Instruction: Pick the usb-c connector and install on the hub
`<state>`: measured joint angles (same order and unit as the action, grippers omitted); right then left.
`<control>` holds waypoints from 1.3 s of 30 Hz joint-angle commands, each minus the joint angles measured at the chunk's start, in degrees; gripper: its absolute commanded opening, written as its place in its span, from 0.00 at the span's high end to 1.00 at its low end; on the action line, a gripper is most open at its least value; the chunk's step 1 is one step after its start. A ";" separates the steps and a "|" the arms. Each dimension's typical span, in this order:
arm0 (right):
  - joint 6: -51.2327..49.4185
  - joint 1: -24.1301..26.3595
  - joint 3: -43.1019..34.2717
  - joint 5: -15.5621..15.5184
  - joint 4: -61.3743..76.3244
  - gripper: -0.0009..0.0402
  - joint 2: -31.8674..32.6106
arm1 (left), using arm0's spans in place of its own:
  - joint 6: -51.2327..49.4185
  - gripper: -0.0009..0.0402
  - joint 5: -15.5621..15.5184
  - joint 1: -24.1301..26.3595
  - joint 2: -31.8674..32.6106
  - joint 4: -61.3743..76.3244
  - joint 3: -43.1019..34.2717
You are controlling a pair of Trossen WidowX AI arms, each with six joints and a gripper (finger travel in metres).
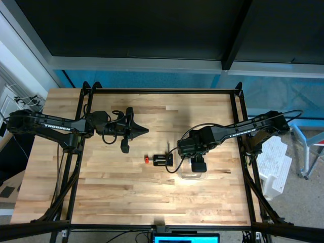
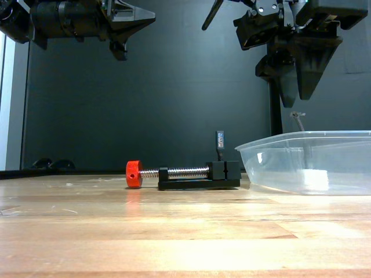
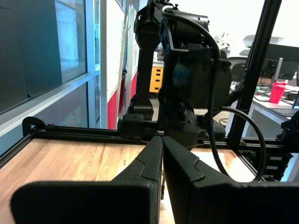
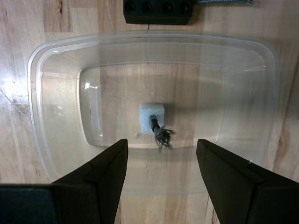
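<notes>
My left gripper (image 1: 146, 130) hangs high over the pale wooden table (image 1: 126, 192), at about ten o'clock from the clamp in the high view. It points toward three o'clock, and its two black fingers (image 3: 149, 163) are pressed together with nothing between them. In the low view, the left gripper (image 2: 152, 18) sits well above the tabletop. Near the middle of the table lies a black screw clamp with a silver threaded rod and a red round knob (image 1: 159, 160). The knob is at its nine o'clock end, and a small dark upright piece (image 2: 219, 142) stands at the other end; I cannot tell what that piece is. Just beside the clamp, at about four o'clock, sits a clear shallow plastic tub (image 1: 192, 176). My right gripper (image 1: 198, 166) hovers directly above it, pointing down, well clear of the rim (image 2: 301, 134). Its fingers (image 4: 105, 172) are spread wide and hold nothing. The pale square-bodied usb-c connector with a short dark cable stub and frayed wire ends (image 4: 152, 116) lies free on the middle of the tub's floor, touched by neither gripper.
</notes>
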<state>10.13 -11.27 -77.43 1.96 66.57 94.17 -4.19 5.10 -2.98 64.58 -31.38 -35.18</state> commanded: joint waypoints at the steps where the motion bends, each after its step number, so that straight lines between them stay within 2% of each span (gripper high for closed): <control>1: -0.11 -0.07 0.39 0.02 -0.35 0.48 0.59 | 0.00 0.98 0.00 0.00 0.02 0.00 -0.02; 11: -0.07 -0.26 4.24 -0.04 -4.70 0.48 1.07 | 0.00 0.98 0.00 0.00 0.02 -0.02 -0.02; 39: -0.09 -0.52 4.57 0.00 -5.11 0.48 1.07 | 0.00 0.98 0.00 0.00 0.02 0.00 -0.02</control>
<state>10.00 -11.77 -72.86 1.96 61.47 95.26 -4.19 5.10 -2.98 64.58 -31.38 -35.18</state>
